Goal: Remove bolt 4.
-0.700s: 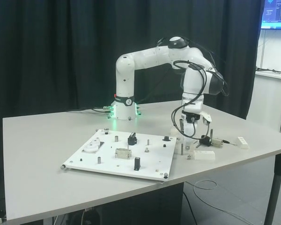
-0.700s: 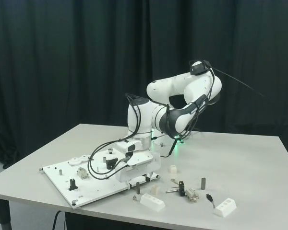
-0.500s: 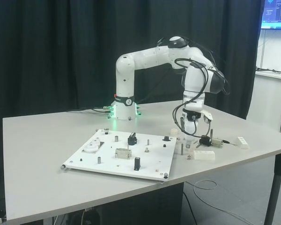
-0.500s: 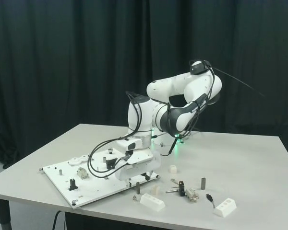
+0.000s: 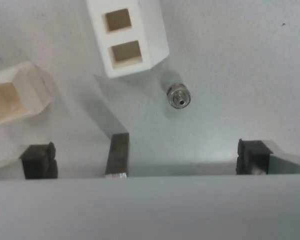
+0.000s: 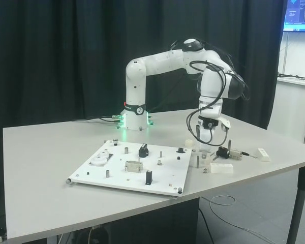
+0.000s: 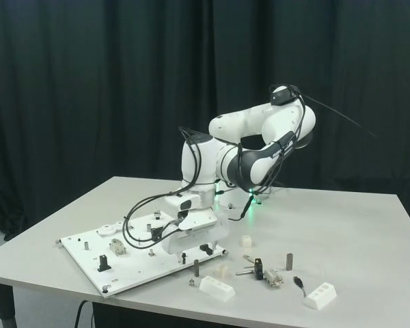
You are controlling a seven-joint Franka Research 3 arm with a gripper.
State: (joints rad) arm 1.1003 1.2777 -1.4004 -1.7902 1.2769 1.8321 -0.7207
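Board: it lies left of centre in the first room view, on the grey worktop, with several small parts upright on it. No numbers are readable, so a wrong part could be taken for bolt 4 if the board is revisited.
Upright pin: it stands just off the board's right edge, below the pincer. It could be toppled if the arm is lowered or swung across without clearance.
Pincer: it is held above the worktop, right of the board, with its jaws spread wide and nothing between them.
Bolt 4: it is judged, not known, to be the small bolt standing free on the worktop below the pincer, just beside the two-hole block. If so, it is already off the board.
Risk at the bolt: a light standing part could be tipped and rolled towards the worktop's edge by a brushing finger or cable.
Two-hole block: it is white and loose, and could be shoved against the bolt by a low sideways pass.
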